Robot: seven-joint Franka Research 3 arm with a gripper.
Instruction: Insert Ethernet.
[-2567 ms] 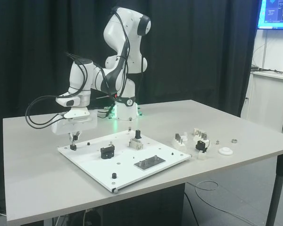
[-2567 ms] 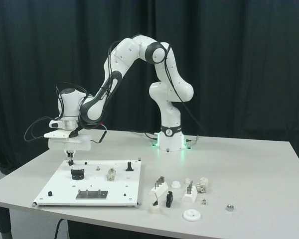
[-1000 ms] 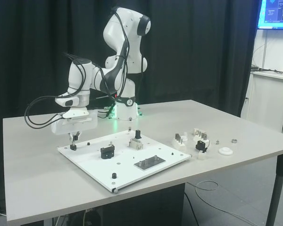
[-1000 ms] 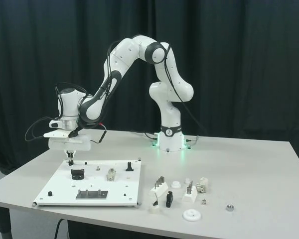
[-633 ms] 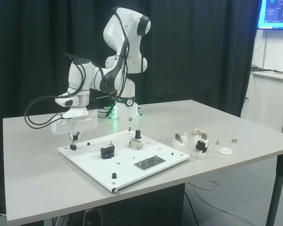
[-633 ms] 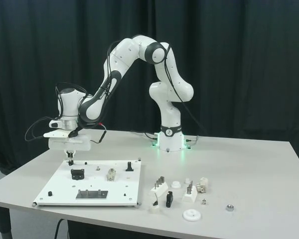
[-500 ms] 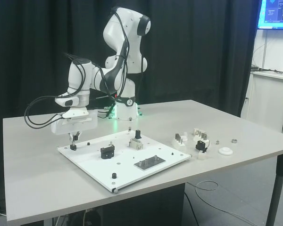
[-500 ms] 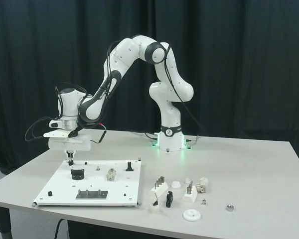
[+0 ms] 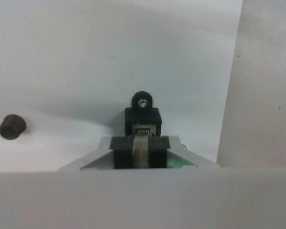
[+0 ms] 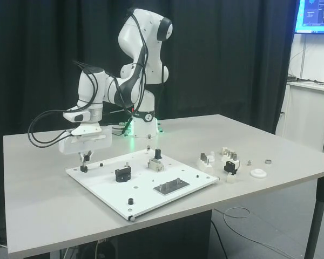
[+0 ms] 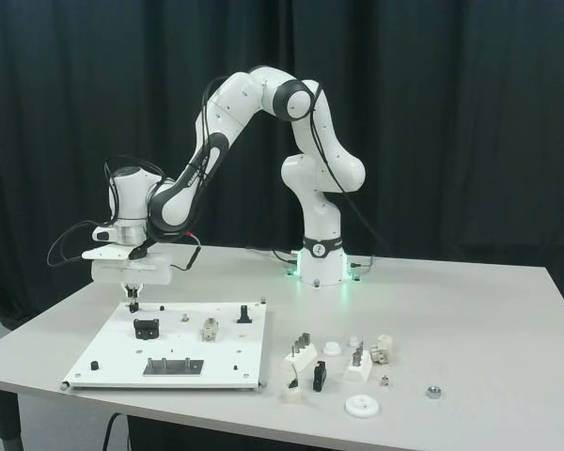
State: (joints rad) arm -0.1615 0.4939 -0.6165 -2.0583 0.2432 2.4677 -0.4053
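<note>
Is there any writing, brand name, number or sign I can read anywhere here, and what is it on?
Nothing here can be read.
Screen in the first room view's upper corner: lines of text show on it, too small to read.
Robot arm: no legible brand or label on its white shell.
White board and the small parts on the grey table: no markings visible.

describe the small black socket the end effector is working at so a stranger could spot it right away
Start at the white board on the grey table. Go to its back corner farthest from the loose parts, directly beneath the end effector. The small black socket sits alone by that edge, smaller than the wider black block nearer the board's middle.
</note>
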